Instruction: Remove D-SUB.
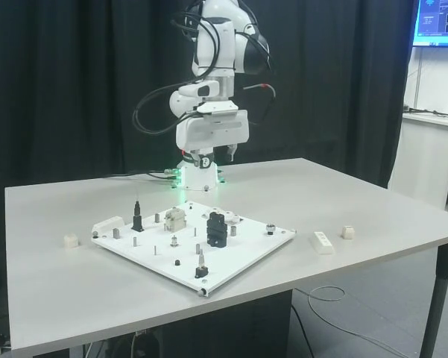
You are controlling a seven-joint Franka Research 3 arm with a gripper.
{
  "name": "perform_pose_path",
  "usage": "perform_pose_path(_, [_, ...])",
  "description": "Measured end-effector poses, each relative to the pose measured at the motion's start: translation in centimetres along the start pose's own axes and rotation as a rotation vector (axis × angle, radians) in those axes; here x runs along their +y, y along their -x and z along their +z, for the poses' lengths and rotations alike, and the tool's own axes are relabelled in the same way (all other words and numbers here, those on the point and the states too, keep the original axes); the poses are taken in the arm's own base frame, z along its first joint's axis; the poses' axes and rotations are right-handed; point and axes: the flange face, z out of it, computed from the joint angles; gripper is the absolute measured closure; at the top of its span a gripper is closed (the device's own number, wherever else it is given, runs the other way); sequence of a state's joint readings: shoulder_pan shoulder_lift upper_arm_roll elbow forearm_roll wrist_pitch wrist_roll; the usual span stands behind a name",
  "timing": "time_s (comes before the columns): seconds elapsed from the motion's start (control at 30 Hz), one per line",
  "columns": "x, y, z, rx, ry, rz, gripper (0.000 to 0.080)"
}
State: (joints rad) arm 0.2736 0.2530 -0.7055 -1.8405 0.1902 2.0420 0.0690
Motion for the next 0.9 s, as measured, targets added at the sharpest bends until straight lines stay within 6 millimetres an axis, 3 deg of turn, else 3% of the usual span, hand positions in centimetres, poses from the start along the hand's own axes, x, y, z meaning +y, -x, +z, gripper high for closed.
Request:
perform_pose_path(0.43, [0.0,-0.2,0.0,0.012,-0.028,-0.174,0.0003])
perform_pose_path(0.9, [-0.3,-0.4,1.7,-0.009,-0.073,-0.198,0.0003])
